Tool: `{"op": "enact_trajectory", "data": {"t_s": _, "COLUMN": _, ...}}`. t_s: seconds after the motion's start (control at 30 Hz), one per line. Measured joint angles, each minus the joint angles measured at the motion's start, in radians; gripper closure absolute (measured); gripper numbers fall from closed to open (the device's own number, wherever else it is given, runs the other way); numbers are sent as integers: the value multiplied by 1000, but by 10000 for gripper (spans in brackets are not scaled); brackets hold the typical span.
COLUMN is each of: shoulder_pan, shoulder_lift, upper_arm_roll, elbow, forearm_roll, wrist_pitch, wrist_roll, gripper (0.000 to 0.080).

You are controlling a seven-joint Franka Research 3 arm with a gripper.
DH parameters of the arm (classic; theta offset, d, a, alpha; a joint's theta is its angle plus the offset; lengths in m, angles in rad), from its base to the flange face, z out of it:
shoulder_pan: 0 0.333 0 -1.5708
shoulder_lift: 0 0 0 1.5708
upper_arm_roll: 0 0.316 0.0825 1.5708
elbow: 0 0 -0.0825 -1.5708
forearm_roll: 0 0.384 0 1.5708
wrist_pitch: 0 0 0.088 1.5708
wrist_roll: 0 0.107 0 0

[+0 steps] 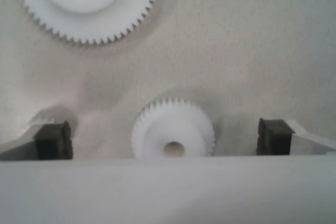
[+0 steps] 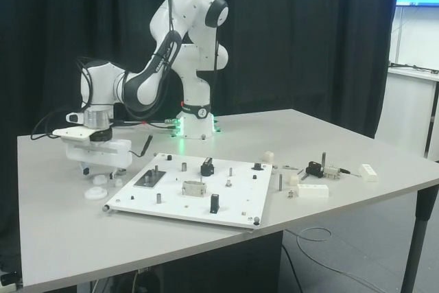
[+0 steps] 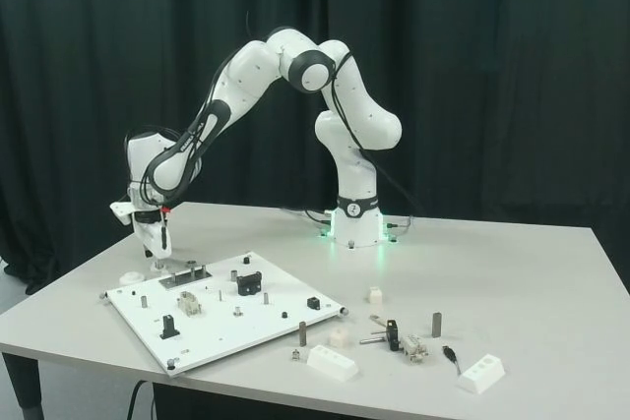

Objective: Remove round peg 3.

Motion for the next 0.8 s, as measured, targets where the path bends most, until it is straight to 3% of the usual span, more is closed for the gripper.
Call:
{"op": "enact_trajectory", "data": {"t_s": 0.07, "shoulder_pan": -2, "shoulder_lift": 0, "upper_arm_roll": -1, "elbow": 7, "forearm_roll": -1, "wrist_pitch": -10, "wrist_roll": -1, "gripper": 13}}
{"op": "enact_trajectory", "data": {"t_s": 0.8, "shoulder_pan": -9, "shoulder_lift": 0, "upper_arm_roll": -11, "elbow": 44, "forearm_roll": -2, "wrist_pitch": -58, "wrist_roll": -6, "gripper": 3}}
